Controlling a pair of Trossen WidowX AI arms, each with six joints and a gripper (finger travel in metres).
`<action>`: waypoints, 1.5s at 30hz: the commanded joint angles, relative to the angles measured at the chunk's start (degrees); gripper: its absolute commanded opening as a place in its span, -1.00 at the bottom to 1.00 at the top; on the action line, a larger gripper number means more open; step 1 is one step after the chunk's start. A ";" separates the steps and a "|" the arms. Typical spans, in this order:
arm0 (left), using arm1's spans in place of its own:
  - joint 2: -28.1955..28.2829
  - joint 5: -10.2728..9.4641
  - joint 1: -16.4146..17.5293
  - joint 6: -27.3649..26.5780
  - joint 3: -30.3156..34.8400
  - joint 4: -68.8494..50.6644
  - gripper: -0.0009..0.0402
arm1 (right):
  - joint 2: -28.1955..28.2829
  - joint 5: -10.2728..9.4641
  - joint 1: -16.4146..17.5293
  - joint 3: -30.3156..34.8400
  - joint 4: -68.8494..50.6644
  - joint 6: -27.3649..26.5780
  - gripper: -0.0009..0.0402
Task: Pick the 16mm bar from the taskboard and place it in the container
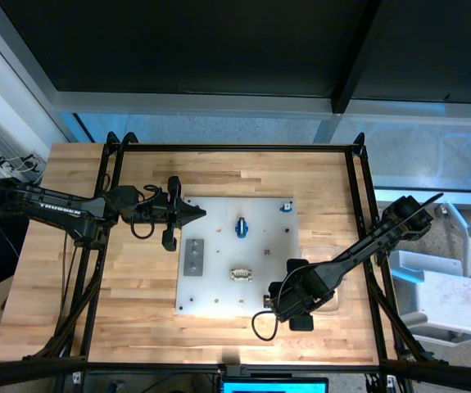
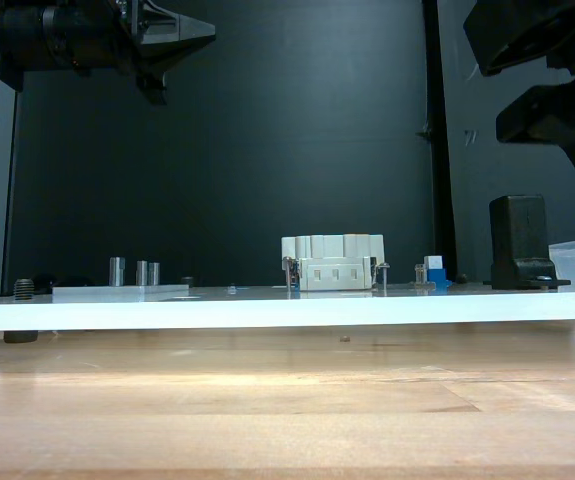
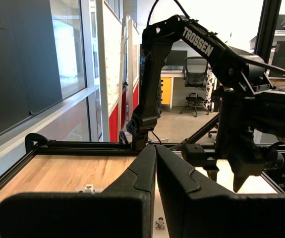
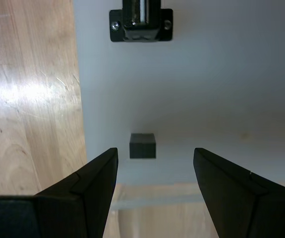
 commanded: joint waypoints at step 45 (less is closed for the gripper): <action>0.00 0.02 0.00 0.02 0.00 0.00 -0.96 | 2.64 -0.15 0.20 -3.58 5.64 -1.99 -0.23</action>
